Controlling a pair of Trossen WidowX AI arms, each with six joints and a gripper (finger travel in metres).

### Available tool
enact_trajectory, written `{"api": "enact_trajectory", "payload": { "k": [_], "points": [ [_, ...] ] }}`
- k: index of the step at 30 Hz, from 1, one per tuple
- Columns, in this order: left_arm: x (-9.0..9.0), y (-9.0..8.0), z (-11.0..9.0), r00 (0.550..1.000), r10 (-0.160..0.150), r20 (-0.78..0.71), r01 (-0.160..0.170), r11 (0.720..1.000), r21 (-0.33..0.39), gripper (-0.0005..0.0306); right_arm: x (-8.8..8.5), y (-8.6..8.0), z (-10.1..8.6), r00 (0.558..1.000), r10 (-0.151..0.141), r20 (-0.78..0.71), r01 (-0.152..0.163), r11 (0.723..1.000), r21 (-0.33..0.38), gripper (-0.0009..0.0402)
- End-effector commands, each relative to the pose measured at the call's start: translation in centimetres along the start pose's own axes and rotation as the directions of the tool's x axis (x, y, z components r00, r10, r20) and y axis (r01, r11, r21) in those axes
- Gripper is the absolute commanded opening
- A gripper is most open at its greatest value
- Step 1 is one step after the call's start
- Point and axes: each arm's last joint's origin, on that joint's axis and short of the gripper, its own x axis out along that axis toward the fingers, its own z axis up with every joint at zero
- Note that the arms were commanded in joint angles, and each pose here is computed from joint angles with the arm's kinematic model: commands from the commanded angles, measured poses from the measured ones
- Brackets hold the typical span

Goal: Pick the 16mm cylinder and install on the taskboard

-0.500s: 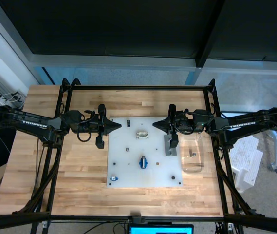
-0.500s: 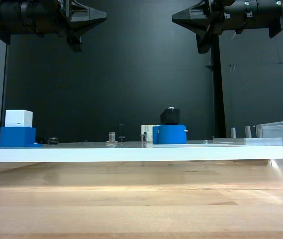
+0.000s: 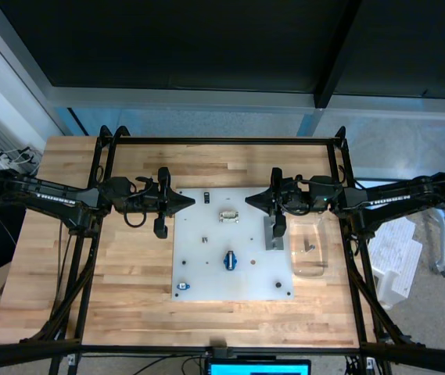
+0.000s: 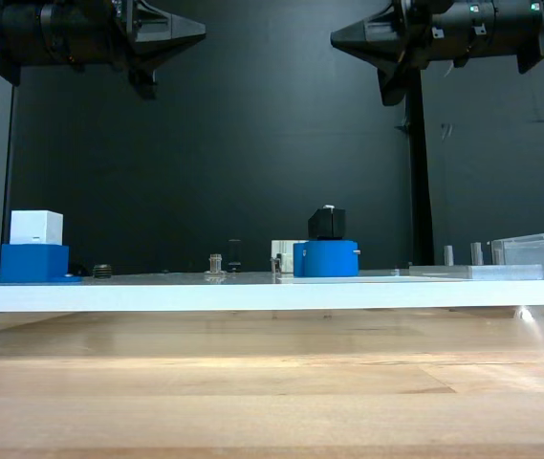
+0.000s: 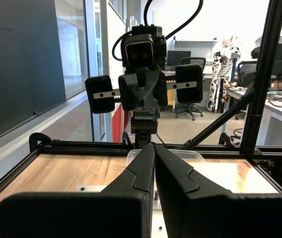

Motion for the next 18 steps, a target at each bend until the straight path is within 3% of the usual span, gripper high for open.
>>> {"api": "enact_trajectory", "payload": {
  "k": [1,3,8,11,18],
  "points": [
    [0.0,0.0,0.0,1.0,0.0,0.0,0.0,1.0,0.0,0.0,0.0,0.0,-0.3,0.991,-0.017,-0.133,0.016,1.0,-0.008,0.0],
    [0.0,0.0,0.0,1.0,0.0,0.0,0.0,1.0,0.0,0.0,-0.1,0.1,-0.3,0.971,-0.018,-0.238,0.014,1.0,-0.017,0.0],
    [0.0,0.0,0.0,1.0,0.0,0.0,0.0,1.0,0.0,0.0,-0.5,0.6,0.0,0.894,0.016,-0.448,-0.022,1.0,-0.009,0.0],
    [0.0,0.0,0.0,1.0,0.0,-0.001,0.0,1.0,0.0,0.0,-1.1,1.1,0.1,0.832,0.014,-0.555,-0.03,0.999,-0.019,0.0],
    [0.0,0.0,0.0,1.0,0.0,0.0,0.0,1.0,0.0,0.0,-2.9,2.7,0.1,0.671,0.024,-0.741,-0.078,0.996,-0.039,0.0]
  ]
}}
